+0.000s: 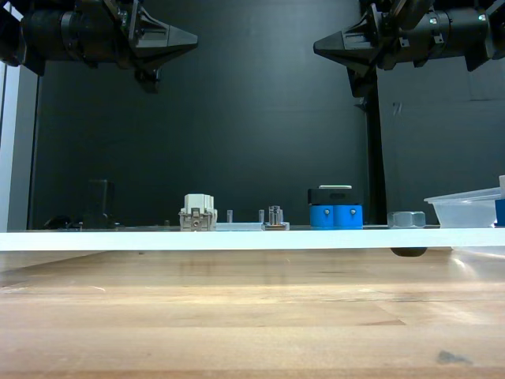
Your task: Unfasten the M12 fastener and place in the container
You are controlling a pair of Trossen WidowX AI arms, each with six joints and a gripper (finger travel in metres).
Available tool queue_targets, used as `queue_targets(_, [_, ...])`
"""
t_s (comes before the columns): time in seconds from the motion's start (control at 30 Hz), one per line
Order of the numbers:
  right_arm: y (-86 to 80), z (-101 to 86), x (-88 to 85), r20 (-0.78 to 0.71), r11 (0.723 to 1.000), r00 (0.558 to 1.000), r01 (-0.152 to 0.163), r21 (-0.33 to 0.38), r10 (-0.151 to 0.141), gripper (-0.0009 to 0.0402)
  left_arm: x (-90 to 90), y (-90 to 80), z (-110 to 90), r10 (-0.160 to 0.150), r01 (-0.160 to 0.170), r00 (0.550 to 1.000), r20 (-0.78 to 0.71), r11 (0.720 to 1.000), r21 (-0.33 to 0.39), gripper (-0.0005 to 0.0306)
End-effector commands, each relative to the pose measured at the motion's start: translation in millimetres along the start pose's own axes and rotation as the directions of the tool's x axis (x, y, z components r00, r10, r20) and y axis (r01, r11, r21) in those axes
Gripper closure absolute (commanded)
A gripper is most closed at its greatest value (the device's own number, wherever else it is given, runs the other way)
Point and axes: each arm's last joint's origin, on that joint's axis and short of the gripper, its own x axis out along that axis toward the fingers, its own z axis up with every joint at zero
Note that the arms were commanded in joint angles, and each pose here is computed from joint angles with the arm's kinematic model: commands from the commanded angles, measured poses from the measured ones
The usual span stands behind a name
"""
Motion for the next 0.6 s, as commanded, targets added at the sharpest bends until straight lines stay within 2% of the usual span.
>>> queue_targets(0.03, [1.2,5.8,-0.1,0.059,1.000,0.998,-0.008,-0.008,0.008,0.0393,0.1,0.0,0.1,0.000,0.000,1.000,0.000,1.000,0.000,0.0300])
queue_targets(0.4, [1.2,5.7,-0.1,0.059,1.000,0.998,-0.008,-0.006,0.008,0.0393,0.1,0.0,0.1,0.000,0.000,1.000,0.001,1.000,0.000,0.0300])
queue_targets(0.47, [1.4,7.2,0.4,0.053,1.000,0.999,-0.009,0.021,0.008,0.0393,0.1,0.0,0.1,0.000,0.000,1.000,0.000,1.000,0.000,0.0300])
queue_targets(0.6, [4.9,13.4,4.1,-0.063,1.000,0.998,-0.005,0.028,0.006,0.0393,0.1,0.0,0.1,0.000,0.000,1.000,0.000,1.000,0.000,0.0300])
